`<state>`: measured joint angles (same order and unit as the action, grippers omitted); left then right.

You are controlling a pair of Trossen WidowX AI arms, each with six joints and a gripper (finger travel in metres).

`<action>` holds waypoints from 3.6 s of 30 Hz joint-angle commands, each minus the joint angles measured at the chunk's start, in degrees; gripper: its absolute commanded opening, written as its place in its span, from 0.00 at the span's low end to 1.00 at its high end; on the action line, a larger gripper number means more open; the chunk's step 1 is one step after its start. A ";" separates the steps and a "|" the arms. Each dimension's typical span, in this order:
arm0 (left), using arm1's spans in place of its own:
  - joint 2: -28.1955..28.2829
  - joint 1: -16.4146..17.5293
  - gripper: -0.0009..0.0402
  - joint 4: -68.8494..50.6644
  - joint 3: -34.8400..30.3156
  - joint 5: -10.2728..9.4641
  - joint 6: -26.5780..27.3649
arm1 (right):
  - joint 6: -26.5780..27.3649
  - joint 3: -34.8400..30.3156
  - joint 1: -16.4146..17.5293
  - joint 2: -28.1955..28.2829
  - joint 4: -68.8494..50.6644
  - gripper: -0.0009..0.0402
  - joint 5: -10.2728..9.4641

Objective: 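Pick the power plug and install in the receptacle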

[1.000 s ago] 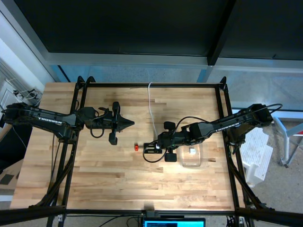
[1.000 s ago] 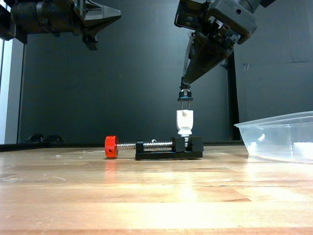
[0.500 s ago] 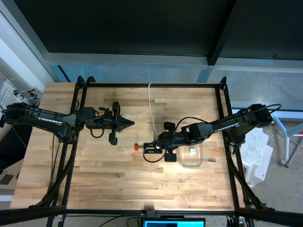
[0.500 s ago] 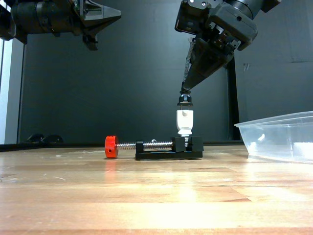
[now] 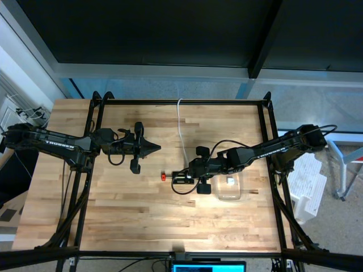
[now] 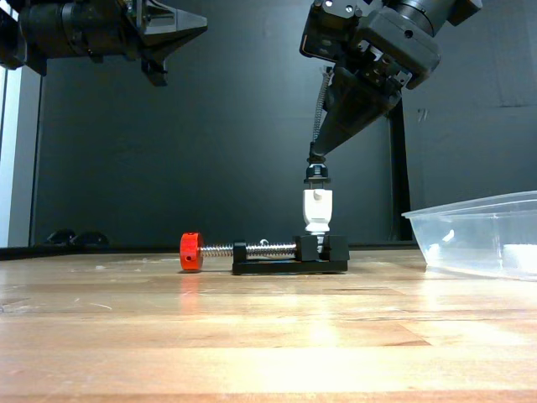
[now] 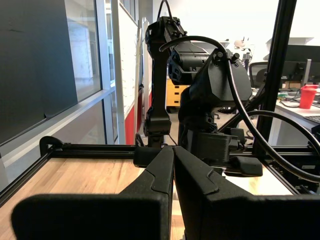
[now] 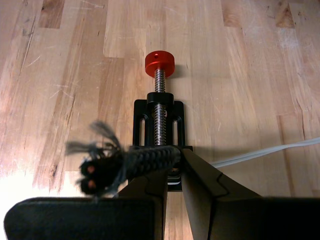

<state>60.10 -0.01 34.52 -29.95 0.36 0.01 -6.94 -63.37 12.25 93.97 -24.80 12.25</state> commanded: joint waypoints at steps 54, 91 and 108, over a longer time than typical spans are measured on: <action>0.02 0.00 0.02 0.00 0.00 0.02 -0.02 | -0.04 5.25 0.00 -2.38 7.04 0.27 -0.48; 0.00 0.00 0.02 0.00 0.00 0.02 0.00 | -1.42 4.17 -1.84 -20.57 2.10 0.24 -1.49; 0.00 0.00 0.02 0.00 0.00 0.02 -0.02 | 4.28 18.27 -13.20 -36.72 24.39 0.02 -15.06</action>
<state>60.10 -0.01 34.52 -29.93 0.36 0.01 -2.61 -46.35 -0.45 57.98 -1.98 -2.85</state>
